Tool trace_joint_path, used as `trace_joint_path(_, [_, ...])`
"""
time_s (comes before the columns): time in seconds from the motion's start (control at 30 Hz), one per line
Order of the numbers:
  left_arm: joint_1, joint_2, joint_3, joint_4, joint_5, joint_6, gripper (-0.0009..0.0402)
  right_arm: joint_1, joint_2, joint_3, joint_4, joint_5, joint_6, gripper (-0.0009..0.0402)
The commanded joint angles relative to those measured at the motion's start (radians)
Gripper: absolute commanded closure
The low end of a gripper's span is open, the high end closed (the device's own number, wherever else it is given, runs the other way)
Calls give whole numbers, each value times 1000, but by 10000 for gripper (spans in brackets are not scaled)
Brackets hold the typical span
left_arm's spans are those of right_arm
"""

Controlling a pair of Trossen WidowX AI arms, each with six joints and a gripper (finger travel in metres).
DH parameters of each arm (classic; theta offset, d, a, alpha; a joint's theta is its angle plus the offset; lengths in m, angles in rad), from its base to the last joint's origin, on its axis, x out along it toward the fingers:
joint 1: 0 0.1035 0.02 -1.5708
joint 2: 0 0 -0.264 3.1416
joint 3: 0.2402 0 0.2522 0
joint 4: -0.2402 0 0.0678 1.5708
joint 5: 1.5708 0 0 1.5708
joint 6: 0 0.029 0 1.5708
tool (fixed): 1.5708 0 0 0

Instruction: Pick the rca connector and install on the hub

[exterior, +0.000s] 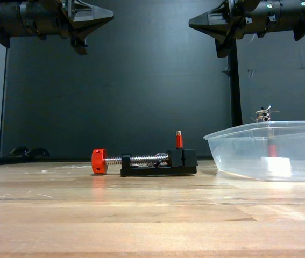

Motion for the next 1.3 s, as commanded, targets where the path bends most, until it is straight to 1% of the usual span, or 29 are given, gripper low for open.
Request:
trace_joint_path(0.03, [0,0,0,0,0,0,393,1,0,0,1,0,1,393])
trace_joint_path(0.67, [0,0,0,0,0,0,393,1,-3,1,1,0,11,393])
trace_joint_path(0.77, [0,0,0,0,0,0,393,8,-4,18,-32,0,15,393])
trace_joint_path(0.9, [0,0,0,0,0,0,393,15,-3,81,-204,0,12,393])
trace_joint_path(1.2, [1,0,0,0,0,0,393,47,6,251,-707,0,13,393])
trace_joint_path(1.3, [0,0,0,0,0,0,393,53,19,297,-845,0,20,393])
